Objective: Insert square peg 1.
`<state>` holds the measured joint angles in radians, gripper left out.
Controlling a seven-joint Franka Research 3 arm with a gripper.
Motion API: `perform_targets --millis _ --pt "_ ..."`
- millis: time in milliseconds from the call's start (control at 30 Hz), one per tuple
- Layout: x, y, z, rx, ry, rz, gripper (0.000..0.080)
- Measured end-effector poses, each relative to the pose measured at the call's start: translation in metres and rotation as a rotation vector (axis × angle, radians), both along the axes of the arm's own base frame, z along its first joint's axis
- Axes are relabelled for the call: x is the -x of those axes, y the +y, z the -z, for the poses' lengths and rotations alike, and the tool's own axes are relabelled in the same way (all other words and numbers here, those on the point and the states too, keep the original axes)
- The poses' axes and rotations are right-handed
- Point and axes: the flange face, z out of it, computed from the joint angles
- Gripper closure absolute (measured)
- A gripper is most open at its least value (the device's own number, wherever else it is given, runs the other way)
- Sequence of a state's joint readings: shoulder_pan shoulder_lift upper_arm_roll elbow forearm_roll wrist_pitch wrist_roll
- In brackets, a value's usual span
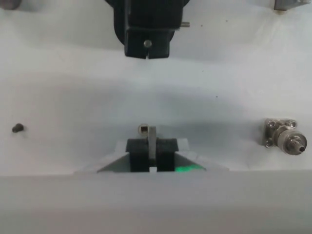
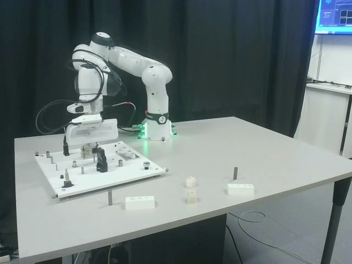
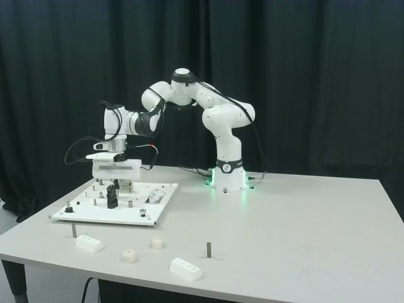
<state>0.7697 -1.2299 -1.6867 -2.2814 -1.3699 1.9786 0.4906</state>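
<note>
Closest to us, the black two-fingered pincer grips the slim grey metal square peg upright above the flat white board, so, we judge, it enters straight.

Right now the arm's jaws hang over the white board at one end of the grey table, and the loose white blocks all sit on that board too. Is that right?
Not quite. The gripper does hang over the white board, but the loose white blocks lie off it, on the bare grey table nearer the front edge. The first room view shows this.
</note>
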Motion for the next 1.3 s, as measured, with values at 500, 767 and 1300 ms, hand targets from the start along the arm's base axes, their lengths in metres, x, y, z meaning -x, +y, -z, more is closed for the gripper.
perform_targets --millis 500,767,1300 --pt "0.0020 -0.0004 0.0053 -0.007 0.003 -0.002 0.0776" --pt "0.0022 -0.0006 0.0061 -0.008 0.001 -0.002 0.0776" --pt "0.0037 0.0022 0.0061 -0.010 0.002 -0.005 0.0776"
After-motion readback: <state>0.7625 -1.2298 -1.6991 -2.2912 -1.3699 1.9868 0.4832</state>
